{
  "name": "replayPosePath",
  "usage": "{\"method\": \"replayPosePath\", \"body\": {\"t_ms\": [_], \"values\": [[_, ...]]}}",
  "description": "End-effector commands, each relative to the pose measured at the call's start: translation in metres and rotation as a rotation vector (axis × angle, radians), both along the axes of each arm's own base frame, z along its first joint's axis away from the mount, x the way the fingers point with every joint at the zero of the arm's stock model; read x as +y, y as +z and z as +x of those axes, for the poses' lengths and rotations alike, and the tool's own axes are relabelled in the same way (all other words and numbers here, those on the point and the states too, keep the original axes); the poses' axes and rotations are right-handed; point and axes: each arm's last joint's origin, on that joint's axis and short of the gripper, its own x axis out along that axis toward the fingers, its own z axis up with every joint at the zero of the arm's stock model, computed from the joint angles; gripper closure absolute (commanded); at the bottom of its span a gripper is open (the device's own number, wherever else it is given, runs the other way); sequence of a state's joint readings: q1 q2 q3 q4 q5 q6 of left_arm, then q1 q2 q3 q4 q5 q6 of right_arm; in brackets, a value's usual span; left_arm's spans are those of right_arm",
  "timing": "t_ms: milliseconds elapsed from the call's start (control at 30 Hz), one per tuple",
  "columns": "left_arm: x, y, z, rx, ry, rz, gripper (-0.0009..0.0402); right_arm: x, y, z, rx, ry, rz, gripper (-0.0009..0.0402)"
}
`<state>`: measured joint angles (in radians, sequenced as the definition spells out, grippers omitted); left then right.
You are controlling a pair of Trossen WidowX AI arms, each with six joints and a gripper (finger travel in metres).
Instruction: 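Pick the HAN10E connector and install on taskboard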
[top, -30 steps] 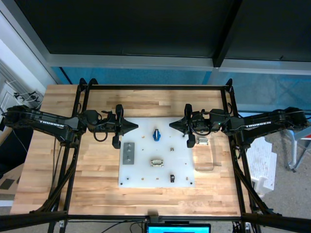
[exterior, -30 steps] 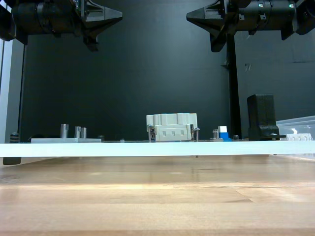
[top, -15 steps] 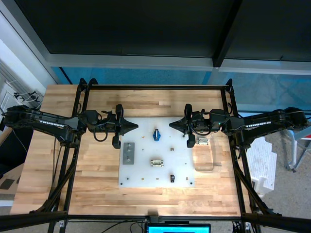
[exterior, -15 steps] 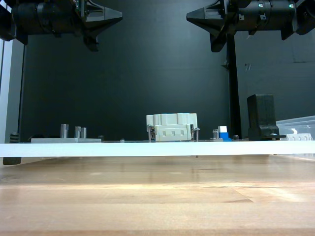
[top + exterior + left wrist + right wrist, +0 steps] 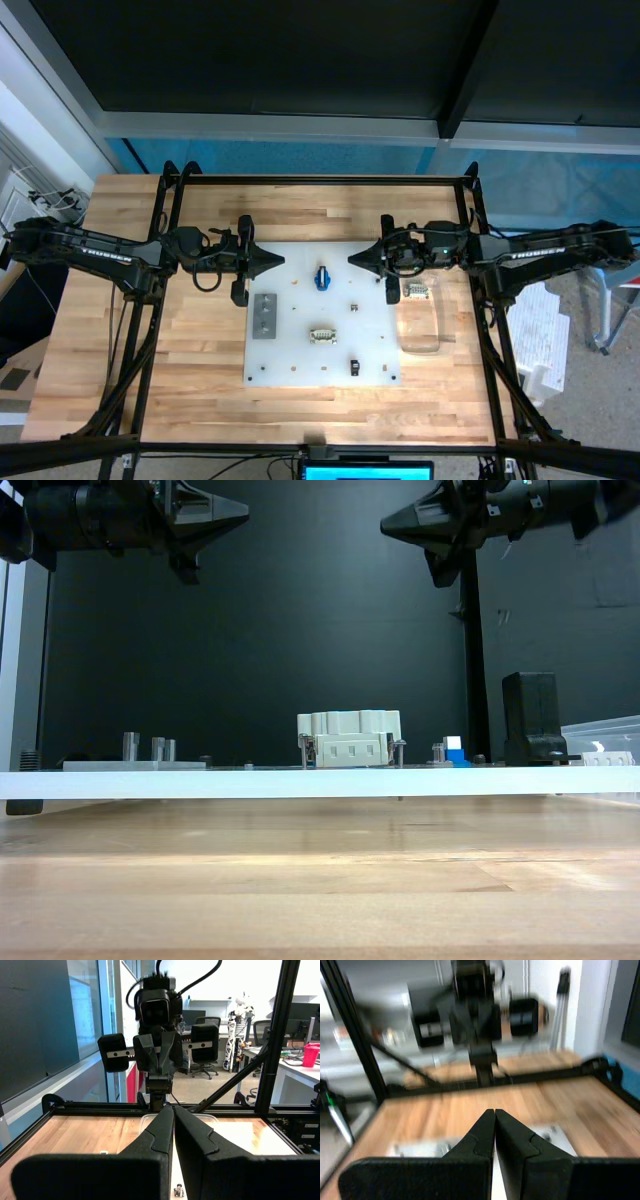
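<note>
**Both arms high over the board, connector lying in the tray**

The HAN10E connector [image 5: 417, 291] lies in the far end of the clear tray [image 5: 422, 340]. The tray sits on the table [image 5: 150, 380] just beside the right edge of the taskboard [image 5: 300, 362]. In the high view the connector shows close under the right arm's wrist. The low view shows that the arm is well above it, with the connector [image 5: 610, 761] down at table level inside the tray [image 5: 600, 732].

The left gripper [image 5: 280, 261] hangs over the far left corner of the taskboard and points inward along the table. Its jaws are clenched, and the left wrist view shows the two fingers pressed flat against each other at the tip [image 5: 173, 1109]. In the low view this gripper [image 5: 244, 518] is held high and roughly level.

The right gripper [image 5: 352, 259] faces it from the other side, over the far right part of the board and apart from the left one. Its jaws are clenched too, the fingers meeting along a thin seam [image 5: 494, 1111]. From the low view it [image 5: 385, 525] is high above the board, with its tip tilted slightly downward.

On the white board the blue knob [image 5: 321, 277] stands between the two gripper tips as seen from above. The grey metal block [image 5: 265, 315] lies near the left edge, and the beige socket [image 5: 322, 336] sits near the middle. The small black part [image 5: 354, 367] stands toward the near edge.
</note>
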<state>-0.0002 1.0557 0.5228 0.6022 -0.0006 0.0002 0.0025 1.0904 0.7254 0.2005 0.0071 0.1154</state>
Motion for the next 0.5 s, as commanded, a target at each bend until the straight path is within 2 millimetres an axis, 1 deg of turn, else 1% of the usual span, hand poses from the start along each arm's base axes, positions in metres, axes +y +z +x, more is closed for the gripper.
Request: {"method": "replayPosePath", "body": {"t_ms": [33, 233, 333, 500], "values": [[0.0, 0.0, 0.0, 0.0, 0.0, 0.0, 0.0392, 0.0, 0.01, -0.002, 0.146, 0.01, -0.034, 0.0393], [0.0, 0.0, 0.0, 0.0, 0.0, 0.0, 0.0392, -0.003, 0.024, -0.015, 0.427, 0.006, -0.048, 0.0393], [0.0, 0.0, 0.0, -0.001, 0.0, 0.0, 0.0392, -0.006, 0.032, -0.024, 0.536, -0.003, -0.045, 0.0393], [0.0, 0.0, 0.0, 0.0, 0.0, 0.0, 0.0392, -0.01, 0.038, -0.039, 0.703, -0.009, -0.05, 0.0393]]}}
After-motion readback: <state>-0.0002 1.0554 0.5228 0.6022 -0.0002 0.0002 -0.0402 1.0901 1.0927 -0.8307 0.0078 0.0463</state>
